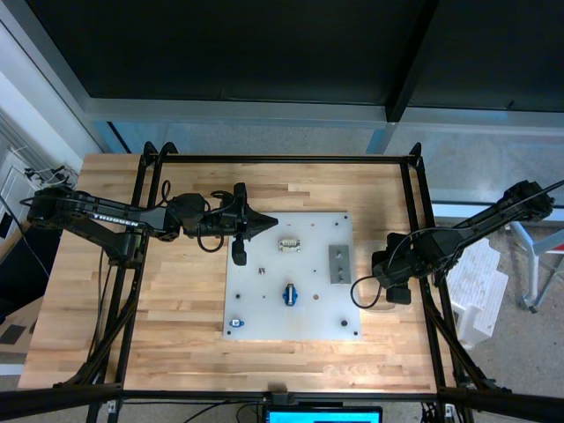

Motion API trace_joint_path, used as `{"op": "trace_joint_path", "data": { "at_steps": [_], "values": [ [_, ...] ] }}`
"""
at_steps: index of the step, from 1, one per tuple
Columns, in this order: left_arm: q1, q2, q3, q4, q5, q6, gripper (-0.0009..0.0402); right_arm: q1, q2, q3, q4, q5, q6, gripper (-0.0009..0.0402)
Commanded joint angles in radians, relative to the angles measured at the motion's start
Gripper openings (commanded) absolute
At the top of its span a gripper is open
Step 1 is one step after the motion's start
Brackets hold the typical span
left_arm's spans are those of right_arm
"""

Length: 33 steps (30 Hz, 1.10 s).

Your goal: Pick the 16mm cylinder and install on the taskboard

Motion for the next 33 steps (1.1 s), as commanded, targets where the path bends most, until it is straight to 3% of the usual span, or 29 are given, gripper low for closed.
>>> {"op": "trace_joint_path", "data": {
  "at_steps": [1,19,33],
  "values": [
    [0.000,0.000,0.000,0.000,0.000,0.000,0.0000,0.005,0.000,-0.018,0.027,0.000,0.002,0.0235],
    [0.000,0.000,0.000,0.000,0.000,0.000,0.0000,0.014,0.027,-0.098,0.146,0.006,0.000,0.0193],
    [0.000,0.000,0.000,0.000,0.000,0.000,0.0000,0.013,0.026,-0.098,0.148,0.006,-0.002,0.0115]
  ]
}}
